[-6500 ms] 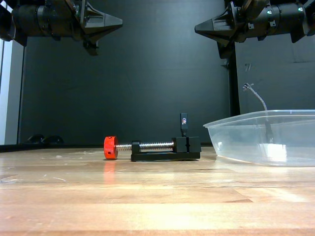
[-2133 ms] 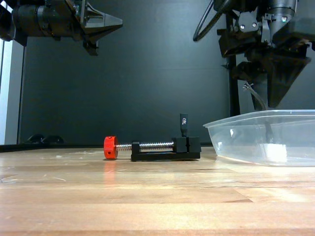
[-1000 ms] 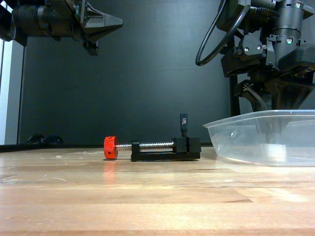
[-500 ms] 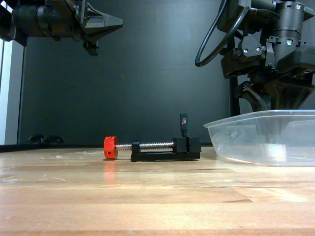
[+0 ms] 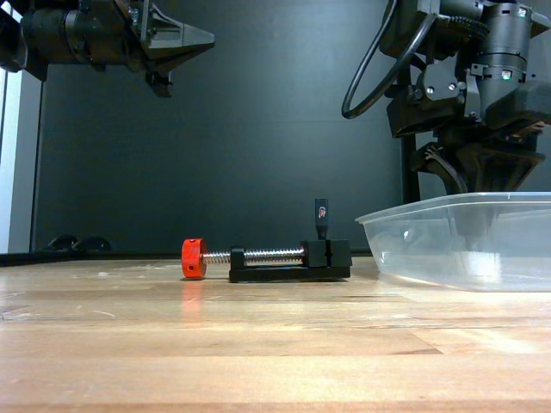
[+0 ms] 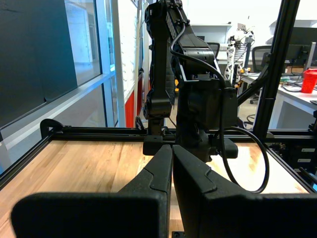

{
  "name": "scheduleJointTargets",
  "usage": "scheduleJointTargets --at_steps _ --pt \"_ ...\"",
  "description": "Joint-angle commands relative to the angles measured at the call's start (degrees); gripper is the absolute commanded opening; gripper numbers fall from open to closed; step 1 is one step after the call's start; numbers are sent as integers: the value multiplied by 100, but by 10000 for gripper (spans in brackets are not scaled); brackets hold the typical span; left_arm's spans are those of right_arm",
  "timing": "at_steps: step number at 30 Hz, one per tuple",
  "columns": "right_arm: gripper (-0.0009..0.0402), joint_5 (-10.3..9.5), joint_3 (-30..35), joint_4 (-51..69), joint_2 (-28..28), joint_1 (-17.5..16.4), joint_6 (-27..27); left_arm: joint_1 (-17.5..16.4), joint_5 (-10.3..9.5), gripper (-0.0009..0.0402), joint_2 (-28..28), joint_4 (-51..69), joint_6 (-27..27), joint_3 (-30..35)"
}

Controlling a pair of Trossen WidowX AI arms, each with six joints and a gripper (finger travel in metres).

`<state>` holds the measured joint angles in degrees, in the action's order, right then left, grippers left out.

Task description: Pick the USB-C connector and install on taskboard

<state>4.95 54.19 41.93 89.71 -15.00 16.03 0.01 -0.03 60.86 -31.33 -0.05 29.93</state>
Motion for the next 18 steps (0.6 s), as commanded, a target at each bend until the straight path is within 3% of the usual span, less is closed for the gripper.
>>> scheduleJointTargets --at_steps 1,12,18 --pt "63 2 -17 0 -2 -2 0 0 0 0 0 -2 2 2" --pt "-3 0 -17 0 -4 0 0 0 0 0 0 -2 2 2" --pt "-1 0 -17 4 -2 0 0 0 0 0 0 -2 2 2"
